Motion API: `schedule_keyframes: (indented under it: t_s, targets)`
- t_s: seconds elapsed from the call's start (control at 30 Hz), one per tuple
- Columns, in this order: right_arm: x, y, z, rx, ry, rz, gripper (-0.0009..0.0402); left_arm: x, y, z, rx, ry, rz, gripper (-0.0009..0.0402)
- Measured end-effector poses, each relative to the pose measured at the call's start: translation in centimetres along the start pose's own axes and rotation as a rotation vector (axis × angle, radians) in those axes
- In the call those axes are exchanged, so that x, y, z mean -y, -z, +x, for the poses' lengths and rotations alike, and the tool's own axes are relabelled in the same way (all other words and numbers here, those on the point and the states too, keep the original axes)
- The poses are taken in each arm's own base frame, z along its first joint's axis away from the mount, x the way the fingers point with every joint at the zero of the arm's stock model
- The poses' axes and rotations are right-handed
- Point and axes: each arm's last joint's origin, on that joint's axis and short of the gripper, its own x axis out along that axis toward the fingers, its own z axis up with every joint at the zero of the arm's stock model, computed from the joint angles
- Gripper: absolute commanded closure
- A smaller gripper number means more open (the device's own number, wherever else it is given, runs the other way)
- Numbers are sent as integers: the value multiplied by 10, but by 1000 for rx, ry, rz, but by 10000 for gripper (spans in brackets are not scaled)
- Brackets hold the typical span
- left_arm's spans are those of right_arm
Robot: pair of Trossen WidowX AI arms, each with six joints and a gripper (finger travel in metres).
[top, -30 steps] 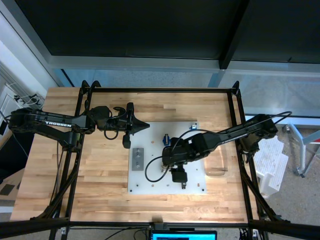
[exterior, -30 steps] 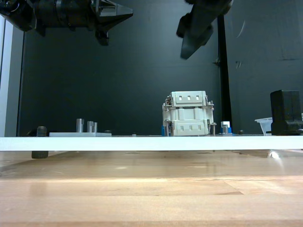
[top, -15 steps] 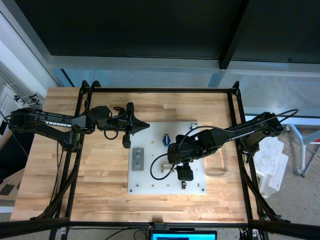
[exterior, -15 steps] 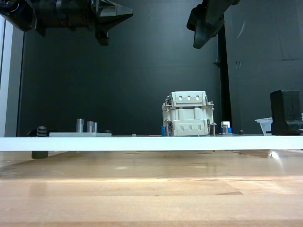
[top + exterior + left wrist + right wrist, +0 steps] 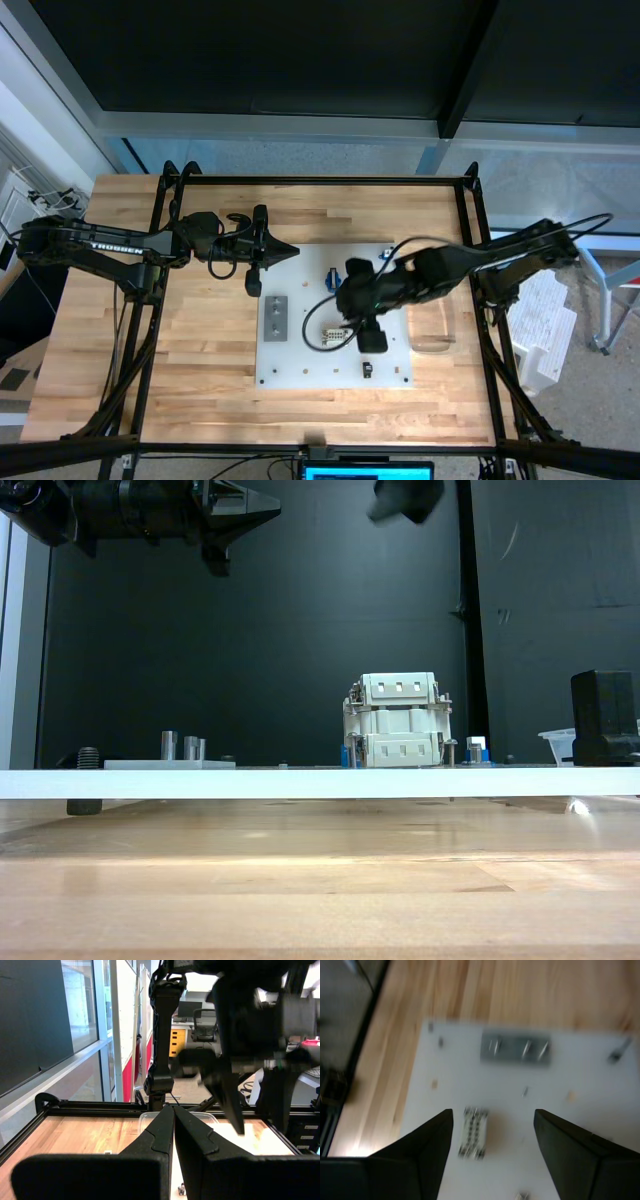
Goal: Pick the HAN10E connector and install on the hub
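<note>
Right gripper (image 5: 362,308) raised high over the white board (image 5: 300,370), at the end of an arm bent inward from the right edge and pointing straight down. Fingers (image 5: 427,1155) spread wide apart, nothing between them. In the low view only its lowest part in sight, cut off by the frame and well above everything on the board. Left gripper (image 5: 292,250) raised over the board's far left corner, held level, aimed to the right, jaws pressed together to a point, holding nothing. HAN10E connector (image 5: 398,692) near the middle of the board, upright, sitting squarely on top of the hub (image 5: 402,748) and apart from both grippers. A pale beige block with three small windows along its side, over a similar beige base with small metal screws and tabs at the ends. From the right wrist camera, far below the spread fingers, a small pale rectangle with rows of dark dots, smeared by blur, the hub beneath it mostly hidden. Near it on the left, grey metal block (image 5: 275,318) with upright pegs, and a small blue part (image 5: 331,277) behind. Whether fully seated or only resting on the hub: cannot tell.
</note>
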Motion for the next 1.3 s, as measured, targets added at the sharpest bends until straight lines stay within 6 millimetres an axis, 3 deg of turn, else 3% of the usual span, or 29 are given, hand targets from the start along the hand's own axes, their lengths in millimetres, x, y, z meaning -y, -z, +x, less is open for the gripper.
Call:
schedule_keyframes:
  t_s: [0.23,0.67,0.9,1.3]
  targets:
    - [33,6,-30,185,45,11,256,0,0,0,0,0,0,393]
    - [71,51,-62,655,161,42,398,0,0,0,0,0,0,393]
    - [77,72,-52,790,128,12,392,0,0,0,0,0,0,393]
    - [77,97,-34,812,119,30,393,0,0,0,0,0,0,393]
